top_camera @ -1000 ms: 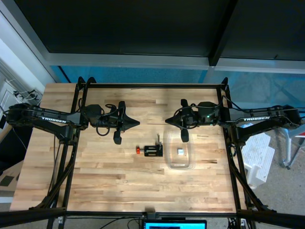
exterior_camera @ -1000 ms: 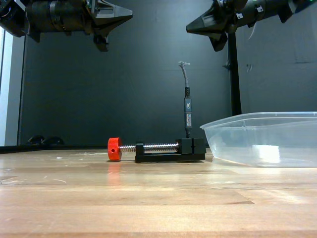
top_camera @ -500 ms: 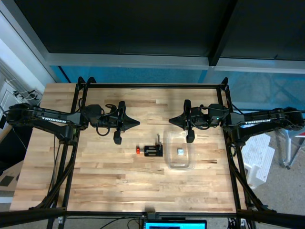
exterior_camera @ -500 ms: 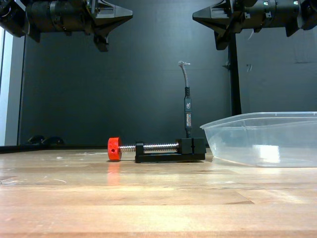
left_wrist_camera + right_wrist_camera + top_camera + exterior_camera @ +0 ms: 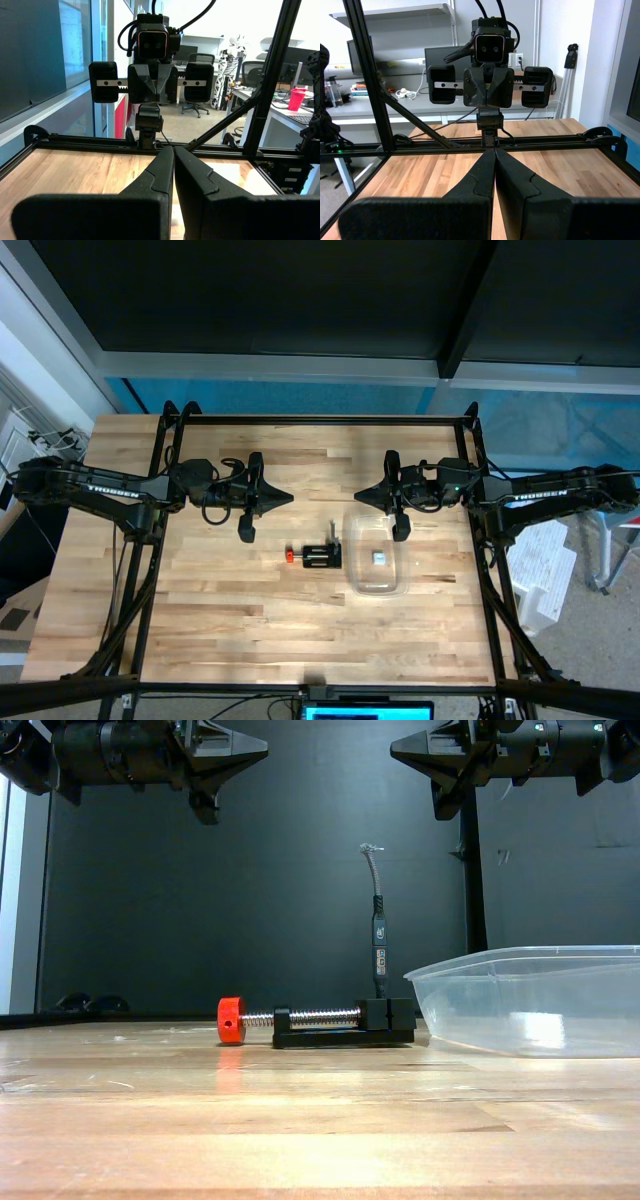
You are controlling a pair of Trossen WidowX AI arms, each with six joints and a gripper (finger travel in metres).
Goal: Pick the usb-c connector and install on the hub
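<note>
Apparently little is remaining: the USB-C connector is standing unheld on the tab of the vise, braided cable rising, while left fingers and right fingers are hanging pressed together, empty, high above the worktop.

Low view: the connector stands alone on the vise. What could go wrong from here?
1. The connector stands on the vise unheld, and I cannot tell whether it is fully in; its braided cable bends at the top and might tip it.
2. The left claw and right claw, both shut, hang high above the table; coming down, either might catch that cable.
</note>
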